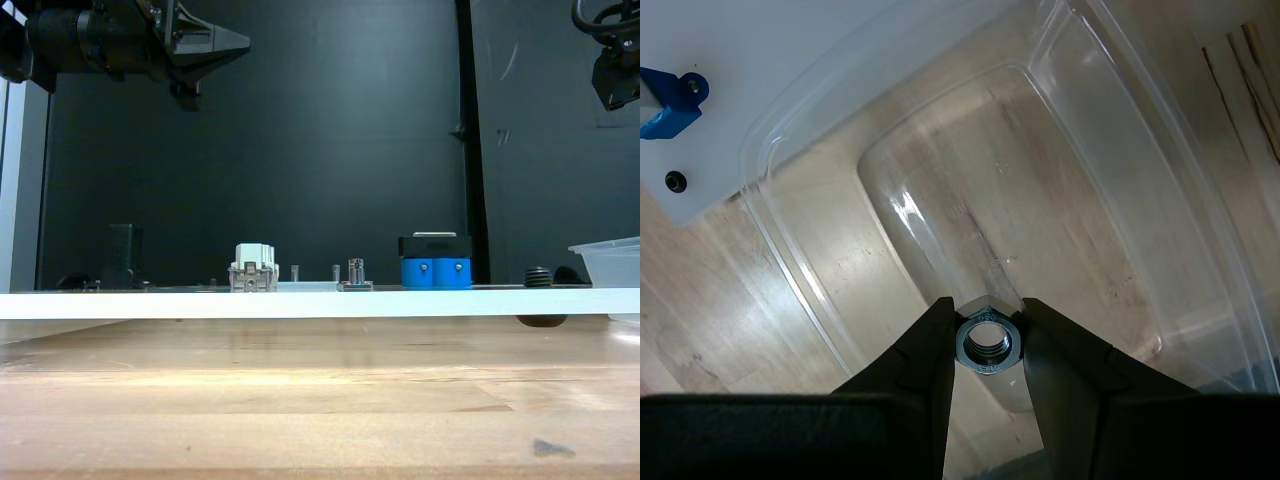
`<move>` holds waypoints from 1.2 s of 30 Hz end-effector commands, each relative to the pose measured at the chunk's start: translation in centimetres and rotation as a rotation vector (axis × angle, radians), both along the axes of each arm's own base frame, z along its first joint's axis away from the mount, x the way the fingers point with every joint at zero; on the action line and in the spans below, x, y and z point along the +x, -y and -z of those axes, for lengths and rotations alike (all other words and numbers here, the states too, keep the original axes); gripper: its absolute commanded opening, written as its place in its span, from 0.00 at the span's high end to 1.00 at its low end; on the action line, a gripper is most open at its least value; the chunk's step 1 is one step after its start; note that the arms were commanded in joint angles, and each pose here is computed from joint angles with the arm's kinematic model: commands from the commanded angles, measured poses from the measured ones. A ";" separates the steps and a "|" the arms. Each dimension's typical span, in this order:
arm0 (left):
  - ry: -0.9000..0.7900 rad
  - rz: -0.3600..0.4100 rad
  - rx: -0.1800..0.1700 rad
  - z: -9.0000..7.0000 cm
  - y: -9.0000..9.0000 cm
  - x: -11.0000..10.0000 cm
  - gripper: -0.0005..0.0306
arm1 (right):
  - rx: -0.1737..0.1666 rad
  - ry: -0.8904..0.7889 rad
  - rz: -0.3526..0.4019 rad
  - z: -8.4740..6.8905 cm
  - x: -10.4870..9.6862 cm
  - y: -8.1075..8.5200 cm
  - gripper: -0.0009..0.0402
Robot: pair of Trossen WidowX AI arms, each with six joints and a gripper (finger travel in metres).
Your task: Unfasten the M12 fastener and place in the container
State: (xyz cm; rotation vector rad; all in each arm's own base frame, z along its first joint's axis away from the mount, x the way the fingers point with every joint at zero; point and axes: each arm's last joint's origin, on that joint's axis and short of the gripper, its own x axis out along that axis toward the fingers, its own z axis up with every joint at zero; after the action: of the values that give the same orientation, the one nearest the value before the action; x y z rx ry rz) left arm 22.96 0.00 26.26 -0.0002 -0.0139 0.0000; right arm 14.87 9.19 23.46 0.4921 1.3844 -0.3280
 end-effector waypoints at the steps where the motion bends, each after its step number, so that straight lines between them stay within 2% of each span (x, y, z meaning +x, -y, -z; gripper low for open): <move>1: 0.000 0.000 0.000 0.0 0.0 0.0 0.98 | 0.000 0.001 -0.002 0.0 0.0 0.0 0.86; 7: 0.000 0.000 0.000 0.0 0.0 0.0 0.98 | -0.003 0.003 -0.007 0.0 0.0 -0.1 0.85; 10: 0.000 0.000 0.000 0.0 0.0 0.0 0.98 | -0.007 0.005 -0.010 0.0 0.0 -0.1 0.81; 20: 0.000 0.000 0.000 0.0 0.0 0.0 0.98 | -0.005 0.003 -0.005 0.0 0.0 -0.1 0.51; 26: 0.000 0.000 0.000 0.0 0.0 0.0 0.98 | 0.003 -0.003 -0.008 0.0 0.0 -0.1 0.38; 31: 0.000 0.000 0.000 0.0 0.0 0.0 0.98 | 0.007 -0.004 -0.005 0.0 0.0 -0.1 0.34; 36: 0.000 0.000 0.000 0.0 0.0 0.0 0.98 | 0.007 -0.003 -0.005 0.0 0.0 -0.1 0.35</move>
State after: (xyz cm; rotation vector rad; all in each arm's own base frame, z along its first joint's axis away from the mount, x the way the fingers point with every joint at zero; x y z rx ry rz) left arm 22.96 0.00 26.28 -0.0002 -0.0147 0.0004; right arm 14.84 9.27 23.45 0.4937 1.3913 -0.3202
